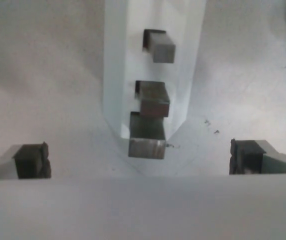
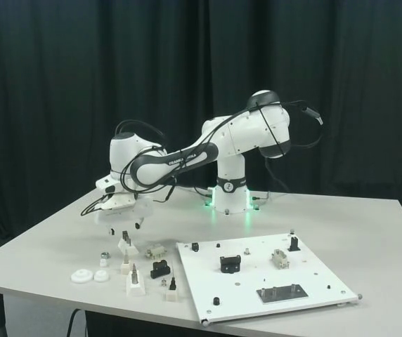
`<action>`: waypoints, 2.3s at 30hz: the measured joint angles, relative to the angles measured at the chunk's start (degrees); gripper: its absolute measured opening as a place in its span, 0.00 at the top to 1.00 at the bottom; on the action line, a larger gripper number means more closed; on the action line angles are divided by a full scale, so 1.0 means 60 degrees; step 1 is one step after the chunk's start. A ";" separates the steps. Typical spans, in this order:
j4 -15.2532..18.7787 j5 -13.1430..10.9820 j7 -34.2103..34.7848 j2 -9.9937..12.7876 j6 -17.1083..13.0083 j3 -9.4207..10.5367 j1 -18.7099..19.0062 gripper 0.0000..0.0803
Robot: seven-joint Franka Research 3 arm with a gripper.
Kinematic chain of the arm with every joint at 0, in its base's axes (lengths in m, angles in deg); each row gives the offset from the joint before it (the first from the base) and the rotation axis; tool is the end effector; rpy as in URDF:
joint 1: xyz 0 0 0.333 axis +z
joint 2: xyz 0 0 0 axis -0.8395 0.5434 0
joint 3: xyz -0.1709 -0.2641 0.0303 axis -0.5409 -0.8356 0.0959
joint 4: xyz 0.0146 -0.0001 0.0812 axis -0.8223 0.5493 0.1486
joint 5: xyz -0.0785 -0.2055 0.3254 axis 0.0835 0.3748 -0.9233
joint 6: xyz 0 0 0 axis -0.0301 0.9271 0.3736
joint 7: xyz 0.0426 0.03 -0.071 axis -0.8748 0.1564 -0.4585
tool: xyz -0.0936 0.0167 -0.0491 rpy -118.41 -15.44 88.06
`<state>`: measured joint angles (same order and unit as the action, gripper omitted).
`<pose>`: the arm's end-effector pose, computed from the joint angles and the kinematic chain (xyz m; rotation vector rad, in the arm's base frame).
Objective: Pick square peg 4.
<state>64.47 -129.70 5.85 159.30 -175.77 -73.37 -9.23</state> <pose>0.4366 -0.2699 0.2126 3.0388 0.0215 -0.1423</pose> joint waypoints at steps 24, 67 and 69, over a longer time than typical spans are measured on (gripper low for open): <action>0.0169 -0.0452 0.0015 0.0009 -0.0014 0.0190 -0.0026 0.00; 0.0149 -0.0652 0.0326 0.0052 -0.0109 0.0203 -0.0045 0.81; 0.0154 -0.0637 0.0350 0.0052 -0.0089 0.0157 -0.0031 0.81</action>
<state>65.39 -133.52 7.95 159.61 -176.31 -72.43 -9.41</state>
